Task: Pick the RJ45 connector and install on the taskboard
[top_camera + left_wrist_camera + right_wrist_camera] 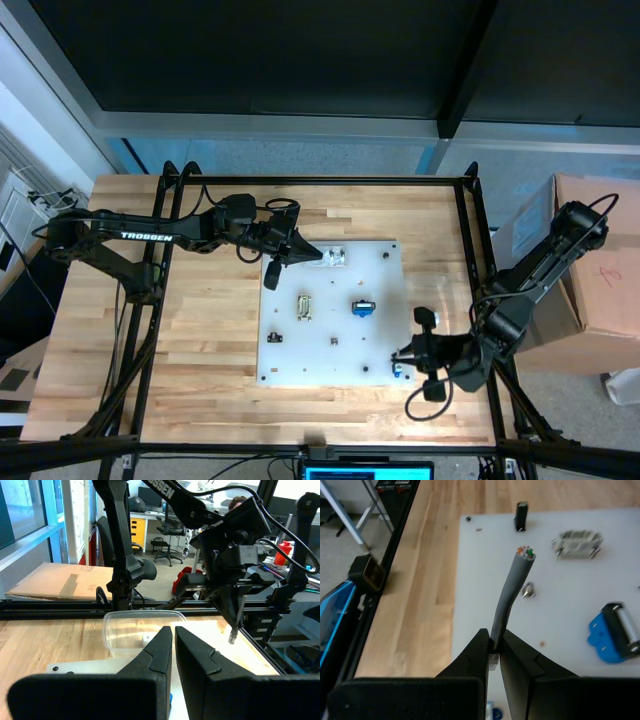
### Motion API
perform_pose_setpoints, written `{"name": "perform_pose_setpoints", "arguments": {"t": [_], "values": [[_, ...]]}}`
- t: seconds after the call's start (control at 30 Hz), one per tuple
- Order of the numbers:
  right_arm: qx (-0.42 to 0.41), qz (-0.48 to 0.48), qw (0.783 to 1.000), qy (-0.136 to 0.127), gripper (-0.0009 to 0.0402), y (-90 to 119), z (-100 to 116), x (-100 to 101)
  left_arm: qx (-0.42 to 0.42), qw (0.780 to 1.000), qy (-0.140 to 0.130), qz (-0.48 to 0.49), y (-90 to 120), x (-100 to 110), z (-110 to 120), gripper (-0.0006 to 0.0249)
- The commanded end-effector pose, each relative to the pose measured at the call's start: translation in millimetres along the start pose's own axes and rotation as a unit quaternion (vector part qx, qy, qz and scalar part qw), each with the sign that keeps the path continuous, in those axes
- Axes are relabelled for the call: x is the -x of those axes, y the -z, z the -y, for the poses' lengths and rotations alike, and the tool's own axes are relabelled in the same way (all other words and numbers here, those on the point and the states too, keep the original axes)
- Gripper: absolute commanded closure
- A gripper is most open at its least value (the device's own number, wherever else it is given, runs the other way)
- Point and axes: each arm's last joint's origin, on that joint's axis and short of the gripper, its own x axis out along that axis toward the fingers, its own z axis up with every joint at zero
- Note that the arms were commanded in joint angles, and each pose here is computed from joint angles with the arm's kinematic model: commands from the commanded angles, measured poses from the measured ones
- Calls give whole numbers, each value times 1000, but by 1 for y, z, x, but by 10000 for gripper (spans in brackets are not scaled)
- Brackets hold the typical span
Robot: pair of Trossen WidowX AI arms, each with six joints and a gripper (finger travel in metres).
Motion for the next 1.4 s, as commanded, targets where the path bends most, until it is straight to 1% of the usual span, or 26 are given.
{"name": "perform_pose_setpoints", "arguments": {"t": [0.03, 0.2, 0.43, 0.57, 0.8, 1.0, 1.4], "values": [[1, -11, 1000, 1, 394, 7, -5, -4, 0, 1000, 0, 0, 0, 0, 0, 235], [6, -22, 1000, 10, 393, 15, -11, -11, -1, 1000, 0, 0, 0, 0, 0, 234], [14, -25, 999, 15, 394, 18, -12, -10, 0, 1000, 0, 0, 0, 0, 0, 235], [16, -34, 999, 31, 394, 22, -10, -8, 0, 1000, 0, 0, 0, 0, 0, 236], [7, -36, 999, 30, 394, 31, -11, -7, 0, 1000, 0, 0, 0, 0, 0, 235], [8, -37, 999, 27, 394, 34, -11, -6, 0, 1000, 0, 0, 0, 0, 0, 235], [14, -44, 998, 31, 394, 40, -12, -11, 0, 1000, 0, 0, 0, 0, 0, 235]]}}
